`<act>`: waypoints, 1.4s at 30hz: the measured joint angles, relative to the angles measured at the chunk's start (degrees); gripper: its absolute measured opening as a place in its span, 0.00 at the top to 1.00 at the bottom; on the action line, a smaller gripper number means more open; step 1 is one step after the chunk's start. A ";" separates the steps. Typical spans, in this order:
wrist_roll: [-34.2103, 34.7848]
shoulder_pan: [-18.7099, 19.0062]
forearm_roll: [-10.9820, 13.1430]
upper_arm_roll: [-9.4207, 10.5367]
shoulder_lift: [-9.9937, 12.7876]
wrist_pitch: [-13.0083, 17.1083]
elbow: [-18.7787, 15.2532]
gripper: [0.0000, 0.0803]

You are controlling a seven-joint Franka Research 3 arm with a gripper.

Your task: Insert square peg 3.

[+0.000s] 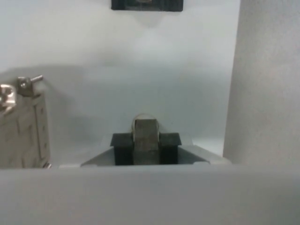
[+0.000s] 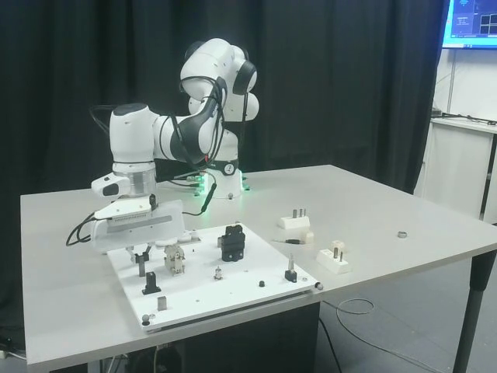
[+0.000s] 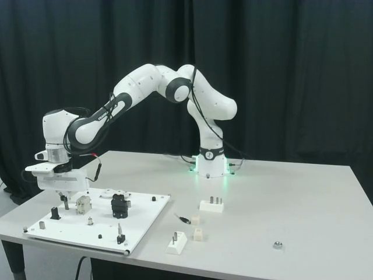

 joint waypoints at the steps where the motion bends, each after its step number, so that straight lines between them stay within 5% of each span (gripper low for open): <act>1: -0.22 0.02 0.00 -0.04 0.00 -0.07 0.00 0.86; 42: 1.93 0.70 0.00 -0.37 0.21 1.15 -0.79 0.86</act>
